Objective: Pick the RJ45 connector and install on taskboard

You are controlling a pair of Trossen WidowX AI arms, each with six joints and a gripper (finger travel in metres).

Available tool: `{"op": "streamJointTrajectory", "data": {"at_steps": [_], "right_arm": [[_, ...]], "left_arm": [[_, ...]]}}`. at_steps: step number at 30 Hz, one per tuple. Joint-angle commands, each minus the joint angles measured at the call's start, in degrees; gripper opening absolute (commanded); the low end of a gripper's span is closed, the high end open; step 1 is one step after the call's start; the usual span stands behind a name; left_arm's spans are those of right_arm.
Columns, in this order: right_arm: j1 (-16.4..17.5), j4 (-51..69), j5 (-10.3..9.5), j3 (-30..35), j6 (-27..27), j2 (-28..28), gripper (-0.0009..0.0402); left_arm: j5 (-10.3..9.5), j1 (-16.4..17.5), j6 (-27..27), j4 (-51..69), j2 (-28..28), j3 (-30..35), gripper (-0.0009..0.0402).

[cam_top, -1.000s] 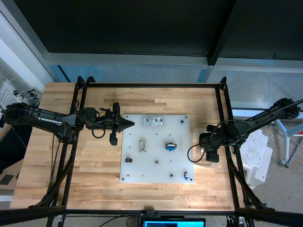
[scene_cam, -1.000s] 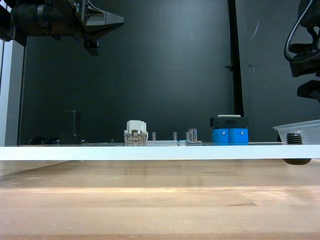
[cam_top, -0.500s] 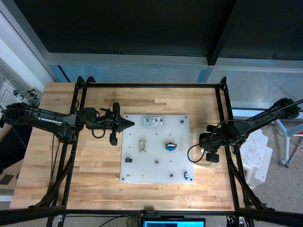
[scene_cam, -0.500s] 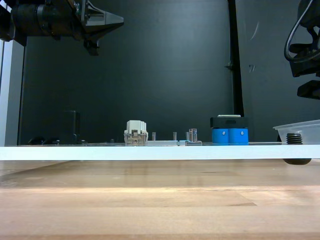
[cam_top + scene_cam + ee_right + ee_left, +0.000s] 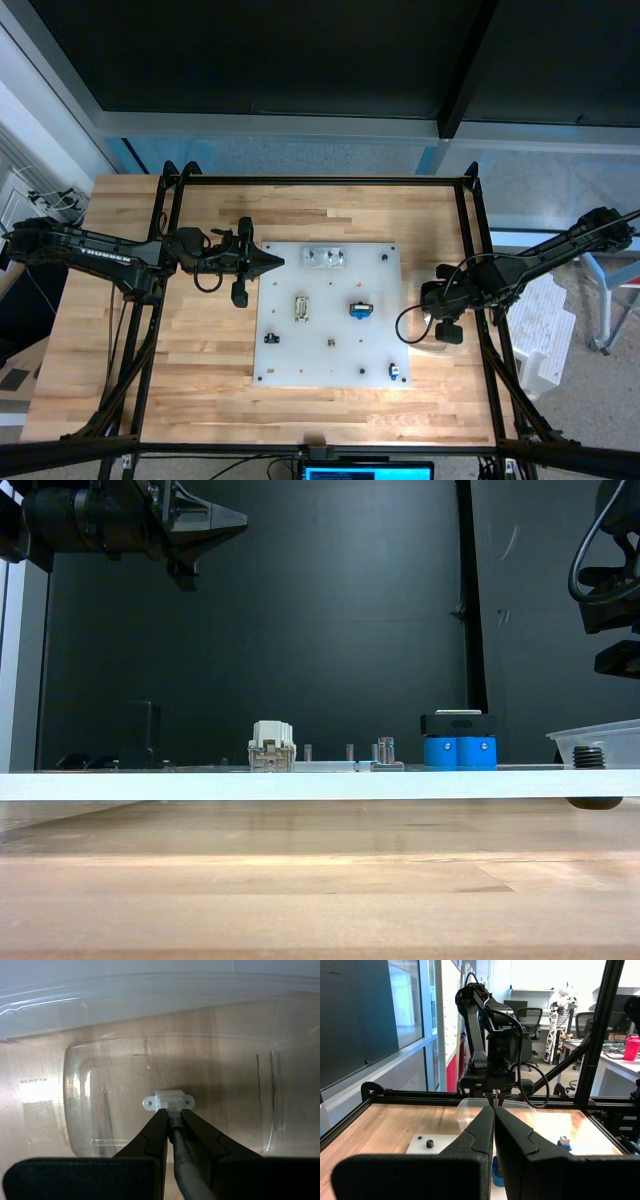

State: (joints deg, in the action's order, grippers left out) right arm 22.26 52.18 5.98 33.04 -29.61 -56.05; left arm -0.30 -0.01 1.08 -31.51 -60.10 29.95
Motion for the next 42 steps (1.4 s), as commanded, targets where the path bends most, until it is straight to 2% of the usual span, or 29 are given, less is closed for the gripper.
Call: {"op": "streamJointTrajectory", "data": {"at_steps": [1,20,27,32,42], "right_arm": [[0.0,-0.3,-0.02,0.1,-0.1,0.0,0.0004],[0.3,6.2,0.00,7.9,-0.2,0.1,0.0004],[1.4,7.1,0.00,10.2,-1.4,-0.2,0.0004],[3.1,7.1,0.00,13.1,-1.5,-2.8,0.0004],[6.3,7.1,0.00,21.9,-1.5,-11.7,0.0004]], "left_arm": [[0.02,0.0,0.0,0.0,0.0,0.0,0.0000],[0.02,0.0,0.0,0.0,0.0,0.0,0.0000],[0.02,0.0,0.0,0.0,0.0,0.0,0.0000],[0.02,0.0,0.0,0.0,0.0,0.0,0.0000],[0.02,0.0,0.0,0.0,0.0,0.0,0.0000]]}}
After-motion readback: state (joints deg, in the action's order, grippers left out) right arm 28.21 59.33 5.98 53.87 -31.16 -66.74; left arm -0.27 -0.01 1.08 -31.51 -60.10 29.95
